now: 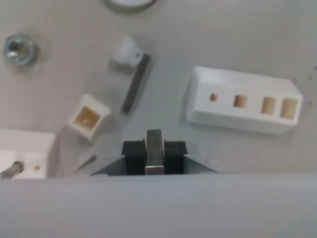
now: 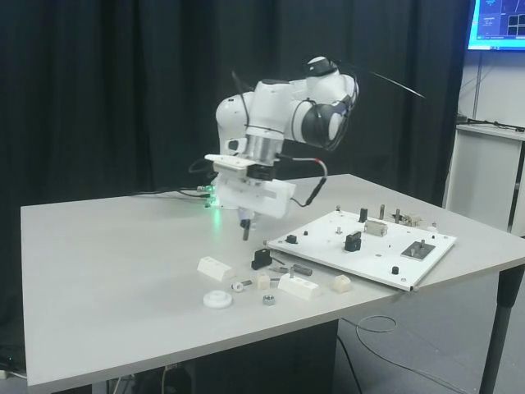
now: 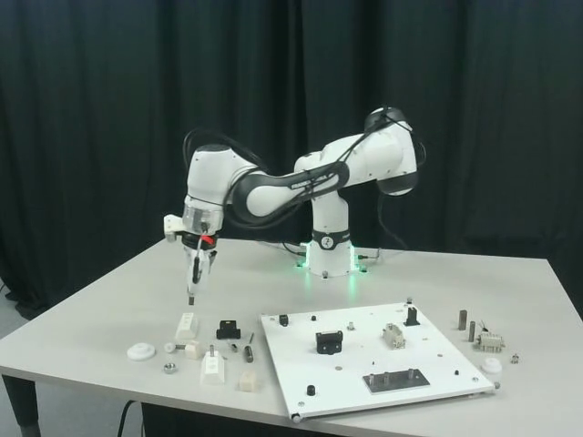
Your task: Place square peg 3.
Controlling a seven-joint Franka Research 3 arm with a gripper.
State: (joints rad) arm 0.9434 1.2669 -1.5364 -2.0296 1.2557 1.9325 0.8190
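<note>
Our hand (image 1: 154,157) is clenched on the square peg (image 1: 154,151), a grey bar held upright between the fingers, its long axis pointing down at the desk (image 2: 107,246). We hover well above the surface. The white block with four square holes (image 1: 245,100) lies below and off to one side, so we judge the peg must travel sideways over its matching hole before descending.

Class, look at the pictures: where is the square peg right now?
The square peg is held upright in the end effector, above the grey table, over the white block with four holes.
</note>
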